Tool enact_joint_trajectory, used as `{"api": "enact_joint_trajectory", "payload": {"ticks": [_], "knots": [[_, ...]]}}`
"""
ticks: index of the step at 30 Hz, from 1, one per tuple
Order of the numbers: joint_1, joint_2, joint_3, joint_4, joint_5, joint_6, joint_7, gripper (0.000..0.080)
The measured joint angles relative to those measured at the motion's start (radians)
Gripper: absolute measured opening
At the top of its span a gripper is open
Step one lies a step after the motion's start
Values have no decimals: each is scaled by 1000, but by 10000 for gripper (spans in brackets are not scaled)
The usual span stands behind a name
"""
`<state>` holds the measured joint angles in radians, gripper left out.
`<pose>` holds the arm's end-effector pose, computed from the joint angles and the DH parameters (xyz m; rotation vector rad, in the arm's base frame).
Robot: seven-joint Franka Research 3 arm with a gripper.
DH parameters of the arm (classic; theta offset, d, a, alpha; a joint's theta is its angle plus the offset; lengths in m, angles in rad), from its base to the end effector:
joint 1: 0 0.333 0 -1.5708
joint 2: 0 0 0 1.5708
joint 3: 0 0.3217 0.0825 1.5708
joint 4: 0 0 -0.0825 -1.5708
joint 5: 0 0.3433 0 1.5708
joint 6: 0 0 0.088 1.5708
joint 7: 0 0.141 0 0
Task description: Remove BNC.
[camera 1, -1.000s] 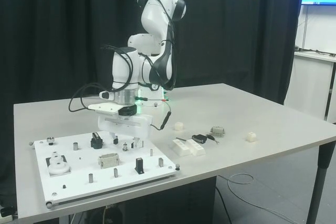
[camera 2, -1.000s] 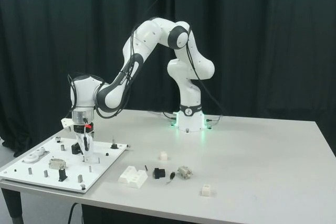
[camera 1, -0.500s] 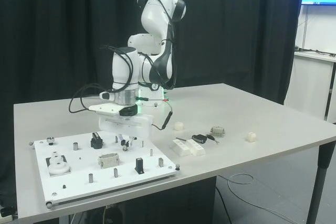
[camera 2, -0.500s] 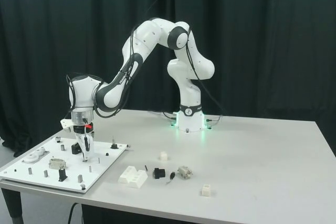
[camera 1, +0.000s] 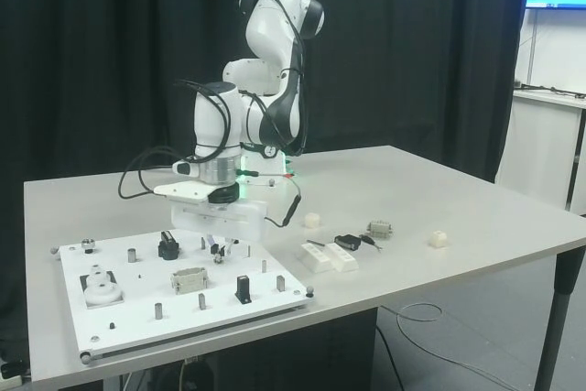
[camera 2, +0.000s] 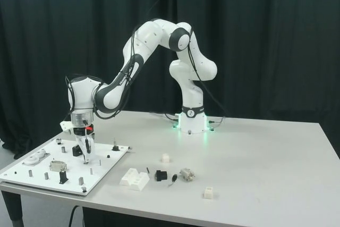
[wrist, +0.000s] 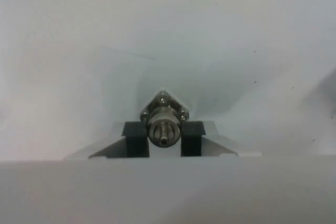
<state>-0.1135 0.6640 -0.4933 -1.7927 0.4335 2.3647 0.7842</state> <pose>0.5385 -0.3275 0.2141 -2.1700 2.2614 -0.0230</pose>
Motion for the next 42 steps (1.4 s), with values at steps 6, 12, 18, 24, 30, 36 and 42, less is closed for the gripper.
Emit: {"api": "enact_joint_trajectory", "payload": {"ticks": [6, 12, 18, 24, 30, 36, 42], "knots": [[0, 0, 0, 1, 0, -1, -45, 127], [0, 0, -1, 1, 0, -1, -126, 125], [0, 0, -1, 1, 0, 0, -187, 125], [0, 0, -1, 1, 0, 0, -261, 125], [0, 0, -1, 1, 0, 0, -358, 125], [0, 0, -2, 1, 0, -1, -492, 125], [0, 0, -3, 1, 0, -2, -627, 125]]}}
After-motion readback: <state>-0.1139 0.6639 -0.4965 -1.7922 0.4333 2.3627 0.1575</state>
